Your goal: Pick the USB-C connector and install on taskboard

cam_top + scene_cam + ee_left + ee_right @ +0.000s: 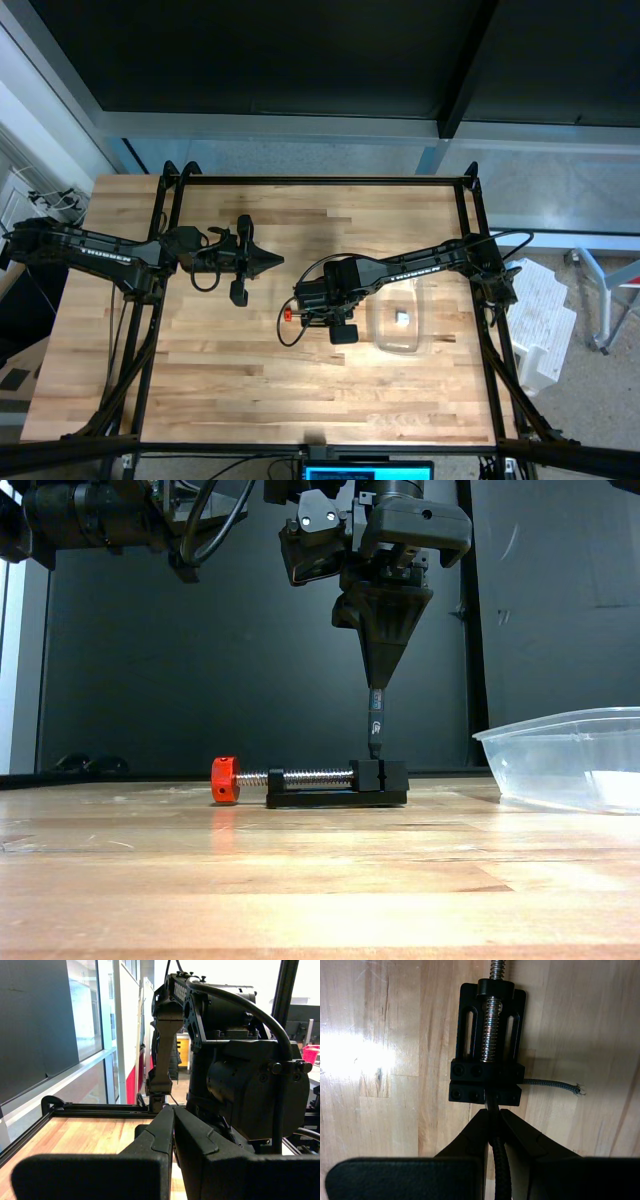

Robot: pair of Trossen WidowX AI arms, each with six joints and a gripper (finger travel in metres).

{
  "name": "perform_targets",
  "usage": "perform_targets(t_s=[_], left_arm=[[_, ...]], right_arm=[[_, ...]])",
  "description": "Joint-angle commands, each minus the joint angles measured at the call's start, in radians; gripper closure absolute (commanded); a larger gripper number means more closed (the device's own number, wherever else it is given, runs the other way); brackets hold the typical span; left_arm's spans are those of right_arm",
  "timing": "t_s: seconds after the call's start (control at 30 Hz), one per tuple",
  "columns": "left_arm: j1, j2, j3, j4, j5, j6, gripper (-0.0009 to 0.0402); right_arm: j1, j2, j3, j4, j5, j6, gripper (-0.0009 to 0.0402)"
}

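USB-C connector stands upright, lower tip meeting the top of the taskboard at the end opp. its red-orange knob. Right tool is clamped on the connector from above. Taskboard sits mid counter, clear tray near at right. Left tool, fingers pressed together w/ nothing between, hovers well left of the board.

two grippers: the left gripper over the table's left half, the right gripper just above the taskboard. one taskboard, with one red-orange knob and one threaded screw. one usb-c connector. one clear tray, with one small white-grey piece in it. one wooden table.
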Motion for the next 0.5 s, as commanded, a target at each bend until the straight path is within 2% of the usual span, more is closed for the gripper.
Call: perform_targets(t_s=[0.03,0.3,0.5], left_arm=[[0.0,0.0,0.0,0.0,0.0,0.0,0.0393],[0.0,0.0,0.0,0.0,0.0,0.0,0.0393],[0.0,0.0,0.0,0.0,0.0,0.0,0.0393]], right_arm=[[0.0,0.005,-0.003,0.001,0.0,0.001,0.0393],[0.0,0.001,0.01,-0.002,0.0,-0.008,0.039],[0.0,-0.012,0.022,-0.007,0.0,-0.008,0.0347]])
